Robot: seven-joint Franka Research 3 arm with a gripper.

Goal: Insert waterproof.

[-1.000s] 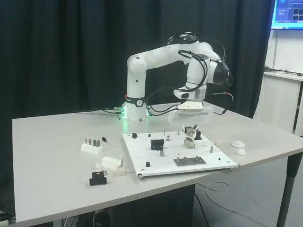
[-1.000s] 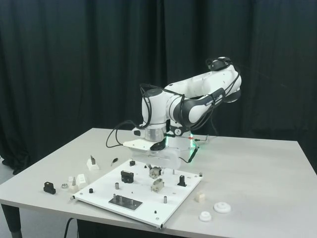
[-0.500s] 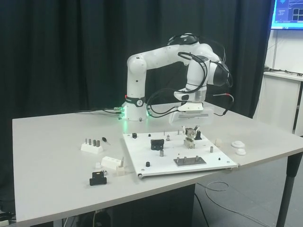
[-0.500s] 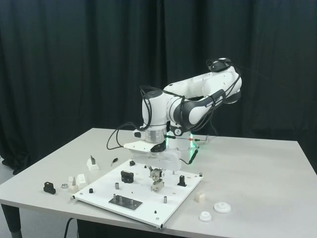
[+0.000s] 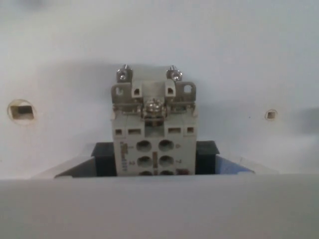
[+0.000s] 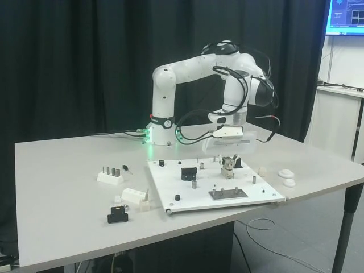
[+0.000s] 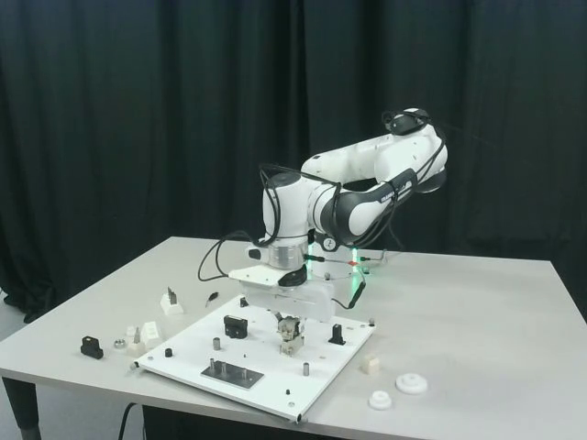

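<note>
Seating waterproof connector (image 5: 153,130) into its black socket (image 5: 104,155) near the white board's (image 6: 170,185) middle, hanging under the gripper (image 7: 290,323), finger state impossible to tell, risking pin jam or cocked entry from any tilt while pressing down.

A robotics lab: black curtains (image 7: 138,119) close off the space, a white arm (image 6: 187,68) is bolted to a grey table (image 6: 62,176), and a wall screen (image 6: 346,17) glows nearby.
</note>
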